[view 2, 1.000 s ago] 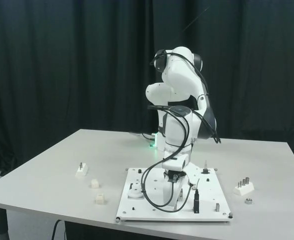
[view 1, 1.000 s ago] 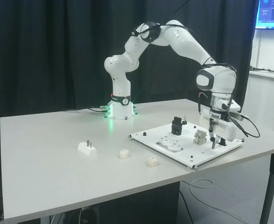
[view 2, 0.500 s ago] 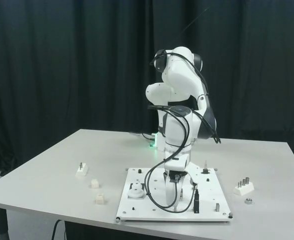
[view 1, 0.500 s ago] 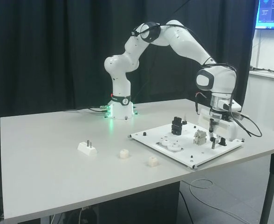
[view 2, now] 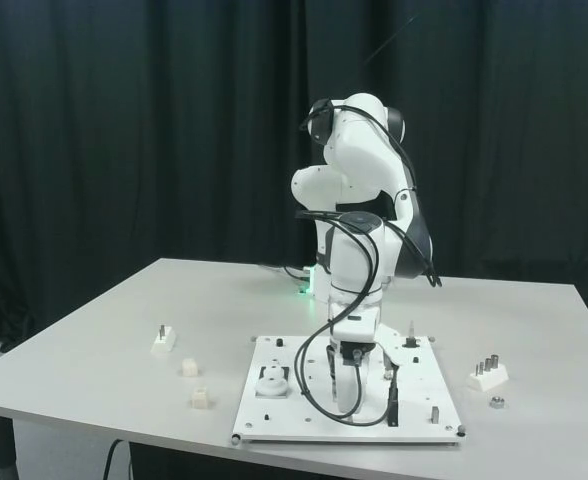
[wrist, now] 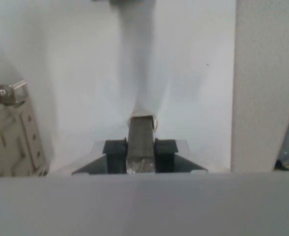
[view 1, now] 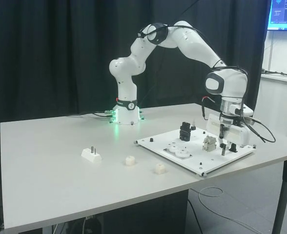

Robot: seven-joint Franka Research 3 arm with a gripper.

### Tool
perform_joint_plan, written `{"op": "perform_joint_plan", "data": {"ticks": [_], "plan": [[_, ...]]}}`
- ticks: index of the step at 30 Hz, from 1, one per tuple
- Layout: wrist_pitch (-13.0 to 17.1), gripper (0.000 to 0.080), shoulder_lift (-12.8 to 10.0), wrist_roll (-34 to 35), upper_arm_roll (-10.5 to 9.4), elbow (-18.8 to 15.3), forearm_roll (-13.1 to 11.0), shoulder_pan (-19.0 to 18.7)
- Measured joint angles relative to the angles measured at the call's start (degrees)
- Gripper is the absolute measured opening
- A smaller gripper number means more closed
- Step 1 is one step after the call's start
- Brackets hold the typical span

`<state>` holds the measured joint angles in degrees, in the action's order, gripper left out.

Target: Insert square peg 3.

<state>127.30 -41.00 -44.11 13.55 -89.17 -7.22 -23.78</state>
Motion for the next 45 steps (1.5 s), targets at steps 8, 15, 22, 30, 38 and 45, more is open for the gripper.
{"op": "perform_joint_plan", "data": {"ticks": [8,15,22,30,38,45], "plan": [[0.1,0.0115,0.0,-0.65,-0.14,0.03,-0.09,0.0],[0.56,0.0115,0.0,1.31,-0.14,0.04,-0.2,0.02],[1.46,0.0115,-0.1,2.55,-0.05,-0.05,-0.2,0.17],[1.37,0.0115,-0.06,2.37,0.0,-0.07,-0.14,0.51],[0.01,0.0115,0.16,1.82,-0.03,-0.07,-0.13,0.52],[-0.74,0.0115,0.2,1.71,-0.26,-0.11,-0.13,0.42]]}}
